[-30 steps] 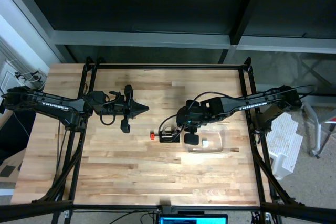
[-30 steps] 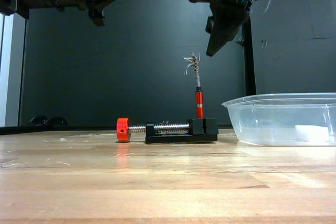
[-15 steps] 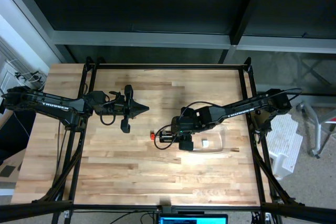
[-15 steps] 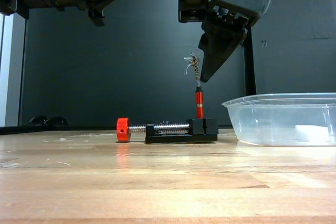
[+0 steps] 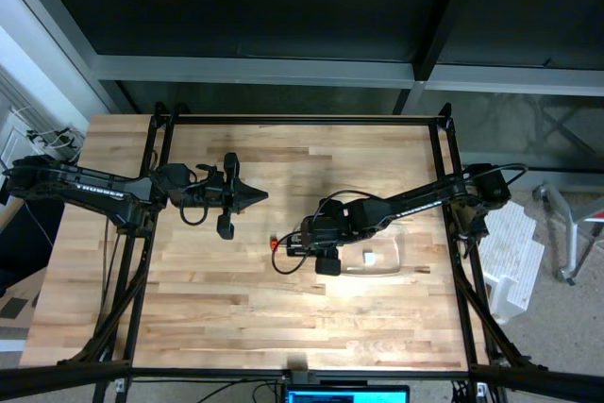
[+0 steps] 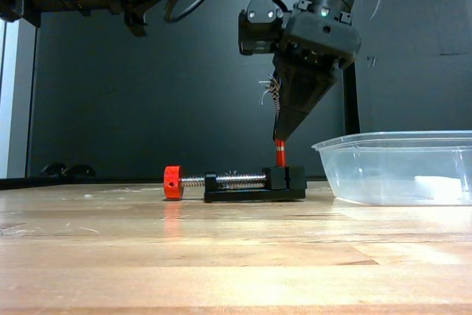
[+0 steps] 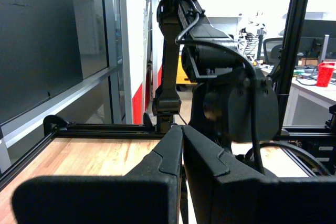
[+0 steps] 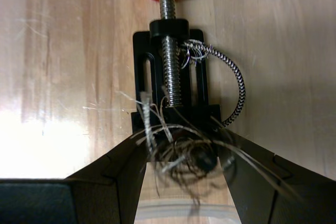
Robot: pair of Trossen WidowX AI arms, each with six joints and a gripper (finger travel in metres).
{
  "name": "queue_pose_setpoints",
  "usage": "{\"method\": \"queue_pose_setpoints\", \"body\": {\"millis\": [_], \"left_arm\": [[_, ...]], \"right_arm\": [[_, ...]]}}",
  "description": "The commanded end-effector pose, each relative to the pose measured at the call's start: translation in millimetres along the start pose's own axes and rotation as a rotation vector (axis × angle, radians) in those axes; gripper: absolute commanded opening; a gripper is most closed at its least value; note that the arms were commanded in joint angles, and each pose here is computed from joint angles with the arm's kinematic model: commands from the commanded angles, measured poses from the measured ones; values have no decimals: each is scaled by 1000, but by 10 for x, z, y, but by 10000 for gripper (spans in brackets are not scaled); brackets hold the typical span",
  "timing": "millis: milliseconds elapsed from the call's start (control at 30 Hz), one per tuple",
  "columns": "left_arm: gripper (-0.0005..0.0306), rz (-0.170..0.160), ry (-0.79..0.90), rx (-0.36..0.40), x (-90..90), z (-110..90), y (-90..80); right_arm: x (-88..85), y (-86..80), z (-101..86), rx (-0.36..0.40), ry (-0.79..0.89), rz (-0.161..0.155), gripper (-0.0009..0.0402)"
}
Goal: Remove the RCA connector from the receptacle and place in the container
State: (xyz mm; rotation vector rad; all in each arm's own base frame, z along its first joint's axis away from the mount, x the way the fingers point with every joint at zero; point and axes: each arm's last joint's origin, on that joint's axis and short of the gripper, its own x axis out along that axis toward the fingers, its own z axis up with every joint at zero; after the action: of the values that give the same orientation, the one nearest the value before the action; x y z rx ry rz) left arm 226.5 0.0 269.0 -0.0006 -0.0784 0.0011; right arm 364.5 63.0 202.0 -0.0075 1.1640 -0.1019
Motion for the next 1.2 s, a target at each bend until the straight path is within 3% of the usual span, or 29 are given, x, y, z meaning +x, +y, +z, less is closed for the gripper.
{"method": "queue_pose_setpoints", "body": {"millis": [33, 400, 1200], "left_arm": [[0, 0, 0, 0, 0, 0, 0], [0, 0, 0, 0, 0, 0, 1], [0, 0, 0, 0, 0, 0, 1]], "right_arm": [[13, 5, 2, -1, -10, 0, 181], [9, 0, 4, -19, -11, 0, 172], [5, -3, 6, -41, -13, 0, 13]]}}
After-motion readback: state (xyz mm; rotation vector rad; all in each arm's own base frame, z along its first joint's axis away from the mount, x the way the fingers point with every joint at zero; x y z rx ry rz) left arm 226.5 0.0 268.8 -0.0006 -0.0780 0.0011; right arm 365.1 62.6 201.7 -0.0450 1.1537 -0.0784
